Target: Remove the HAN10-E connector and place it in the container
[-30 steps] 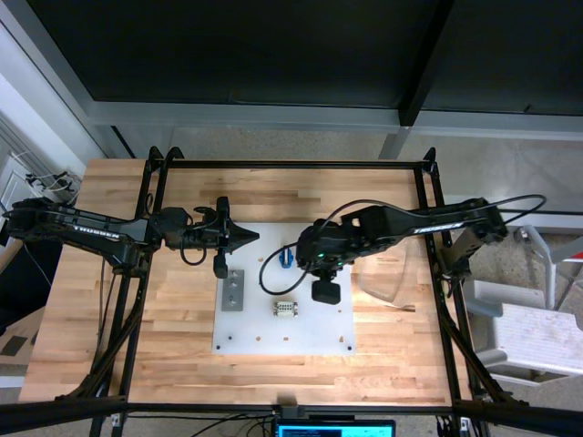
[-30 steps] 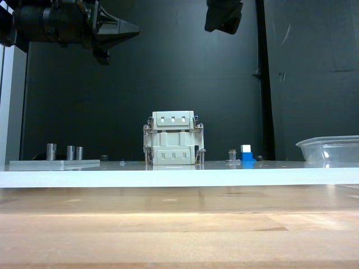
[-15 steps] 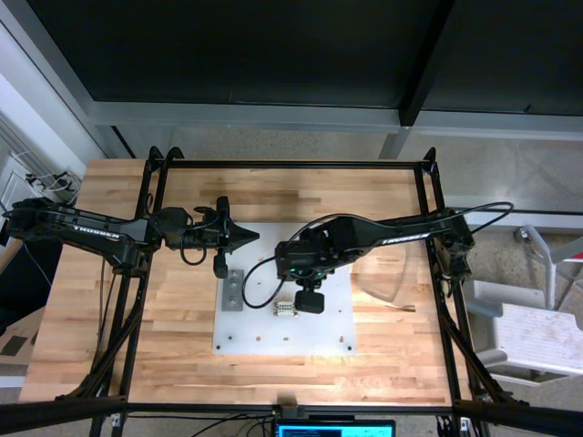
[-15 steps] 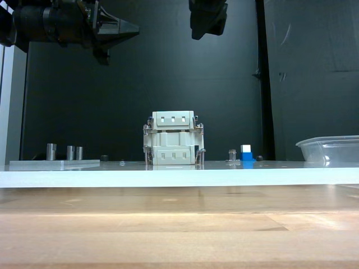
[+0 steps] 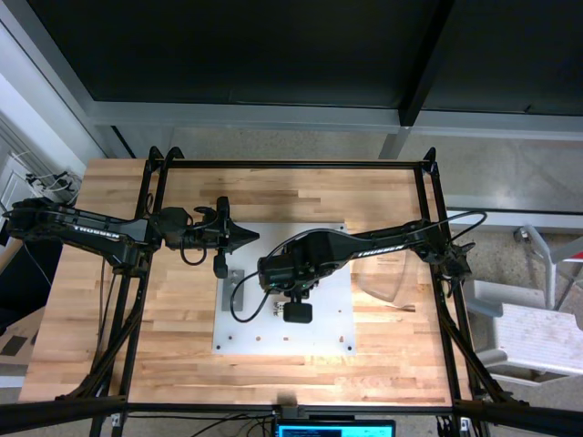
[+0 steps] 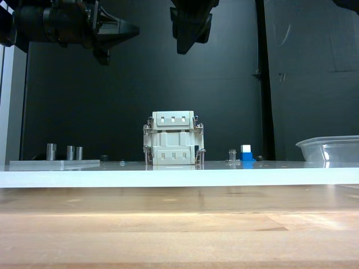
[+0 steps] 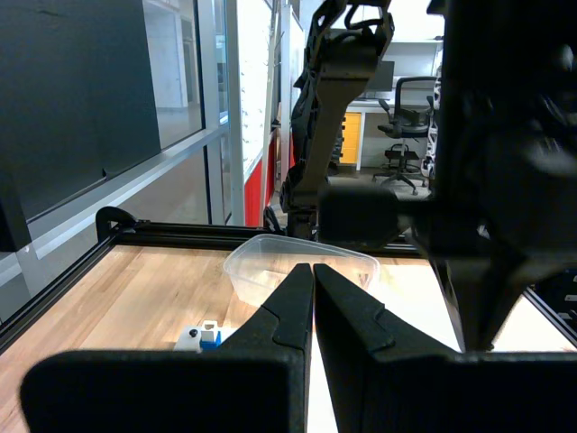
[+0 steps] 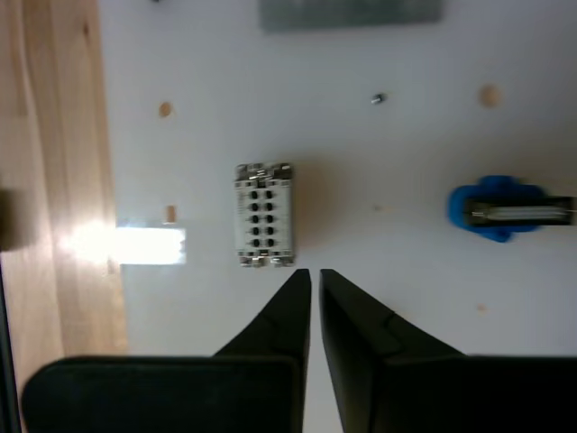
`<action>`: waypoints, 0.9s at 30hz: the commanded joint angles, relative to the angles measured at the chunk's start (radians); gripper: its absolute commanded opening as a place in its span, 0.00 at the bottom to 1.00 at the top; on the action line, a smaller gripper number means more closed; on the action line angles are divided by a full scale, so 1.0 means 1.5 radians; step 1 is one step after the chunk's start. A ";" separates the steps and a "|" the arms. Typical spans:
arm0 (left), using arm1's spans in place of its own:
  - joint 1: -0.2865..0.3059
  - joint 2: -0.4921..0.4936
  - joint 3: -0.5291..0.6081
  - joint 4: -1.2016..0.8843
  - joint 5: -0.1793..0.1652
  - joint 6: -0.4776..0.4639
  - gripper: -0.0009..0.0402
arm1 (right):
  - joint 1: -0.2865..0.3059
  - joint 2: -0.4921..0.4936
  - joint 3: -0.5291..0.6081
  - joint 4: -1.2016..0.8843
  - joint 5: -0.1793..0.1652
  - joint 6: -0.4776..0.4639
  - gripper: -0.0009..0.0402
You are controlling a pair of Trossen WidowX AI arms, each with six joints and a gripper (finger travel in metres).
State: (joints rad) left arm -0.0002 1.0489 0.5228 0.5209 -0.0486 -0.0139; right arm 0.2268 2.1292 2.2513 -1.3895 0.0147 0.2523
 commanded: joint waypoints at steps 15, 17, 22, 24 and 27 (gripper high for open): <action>0.000 0.000 0.000 0.000 0.000 0.000 0.02 | 0.016 0.049 0.000 0.014 -0.010 0.013 0.51; 0.000 0.000 0.000 0.001 0.000 0.000 0.02 | 0.017 0.057 -0.001 0.020 -0.009 0.013 0.55; 0.000 0.000 0.000 0.000 0.000 0.000 0.02 | 0.019 0.071 -0.001 0.029 -0.009 0.013 0.62; 0.000 0.000 0.000 0.000 0.000 0.000 0.02 | 0.019 0.071 -0.001 0.032 -0.005 0.013 0.63; 0.000 0.000 0.000 0.000 0.000 0.000 0.02 | 0.019 0.082 -0.001 0.044 -0.005 0.013 0.63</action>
